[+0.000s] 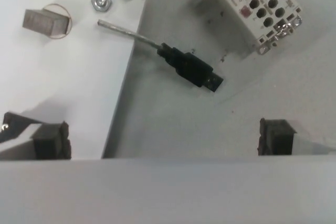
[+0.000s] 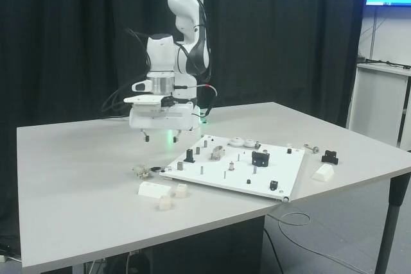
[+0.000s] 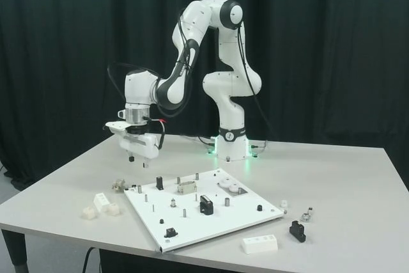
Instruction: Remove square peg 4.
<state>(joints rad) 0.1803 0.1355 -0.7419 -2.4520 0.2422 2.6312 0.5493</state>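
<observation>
From my wrist: my tool point(image 1: 163, 140) gapes wide, empty, above a black plug point(image 1: 191, 69) and multi-pin connector point(image 1: 256, 9). First room view: it hovers beside the white board point(image 2: 282, 174). Peg 4, I cannot identify.

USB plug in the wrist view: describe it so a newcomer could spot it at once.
Start at the white square board on the grey table. Just past the board's edge, on the bare table, lies the black USB plug; its grey cable runs back onto the board. The multi-pin connector block beside it is white and blocky, while the plug is slim and black with a cable.
</observation>
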